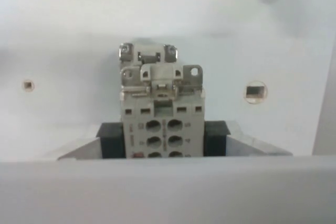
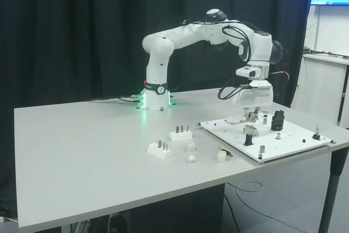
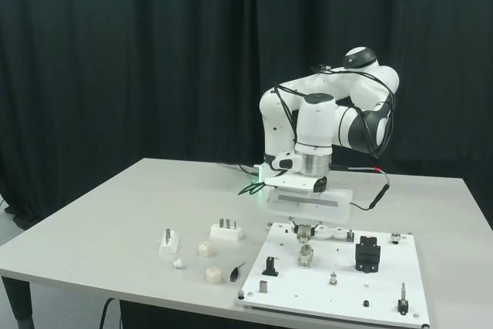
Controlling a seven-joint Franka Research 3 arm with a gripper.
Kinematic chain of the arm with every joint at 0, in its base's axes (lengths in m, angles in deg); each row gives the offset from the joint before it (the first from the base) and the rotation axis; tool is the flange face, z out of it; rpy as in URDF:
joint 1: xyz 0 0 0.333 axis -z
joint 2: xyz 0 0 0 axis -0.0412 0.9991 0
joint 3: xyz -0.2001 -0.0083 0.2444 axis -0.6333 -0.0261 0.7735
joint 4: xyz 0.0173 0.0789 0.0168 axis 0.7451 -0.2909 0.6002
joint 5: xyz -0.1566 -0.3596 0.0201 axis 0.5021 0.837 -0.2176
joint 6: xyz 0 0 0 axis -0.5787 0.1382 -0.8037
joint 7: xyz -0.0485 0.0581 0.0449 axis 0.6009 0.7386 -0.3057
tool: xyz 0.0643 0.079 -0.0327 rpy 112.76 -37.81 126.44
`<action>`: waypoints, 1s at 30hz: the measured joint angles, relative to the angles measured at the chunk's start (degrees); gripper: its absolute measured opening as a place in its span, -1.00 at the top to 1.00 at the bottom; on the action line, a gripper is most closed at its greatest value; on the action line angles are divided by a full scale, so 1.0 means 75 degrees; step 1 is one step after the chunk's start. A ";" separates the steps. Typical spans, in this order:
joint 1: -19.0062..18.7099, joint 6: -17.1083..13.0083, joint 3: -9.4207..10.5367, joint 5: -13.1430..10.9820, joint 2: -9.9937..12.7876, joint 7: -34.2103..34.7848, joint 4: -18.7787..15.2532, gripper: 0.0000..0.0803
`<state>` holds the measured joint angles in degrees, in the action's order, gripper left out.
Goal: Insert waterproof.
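In the wrist view the waterproof connector (image 1: 163, 114), a grey block with round pin holes and metal latch clips, sits between my two black finger pads (image 1: 111, 140). My gripper (image 1: 164, 140) is shut on it. Right behind it, a matching socket (image 1: 148, 53) with metal clips is mounted on the white board (image 1: 63, 51). From the room views, the gripper (image 2: 252, 114) (image 3: 306, 230) points straight down over the board's near-left part, just above the socket (image 3: 306, 256). Whether connector and socket touch is hidden.
The white board (image 3: 385, 298) also carries a black block (image 3: 367, 254), a small black bracket (image 3: 269, 266) and several upright pins. White fixtures (image 2: 160, 149) (image 2: 181, 133) and small white pieces (image 2: 222, 156) lie on the grey table left of the board. The arm's base (image 2: 154, 94) shows green lights.
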<state>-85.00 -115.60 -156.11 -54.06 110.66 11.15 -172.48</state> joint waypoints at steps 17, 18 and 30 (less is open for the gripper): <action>0.0144 -0.0076 0.0229 -0.0055 -0.0005 0.0014 0.0234 0.23; 0.0153 -0.0076 0.0239 -0.0055 -0.0005 0.0014 0.0246 0.23; 0.0270 -0.0060 0.0317 -0.0050 -0.0005 0.0012 0.0335 0.23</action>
<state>-82.97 -116.05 -153.73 -54.43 110.62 11.25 -169.97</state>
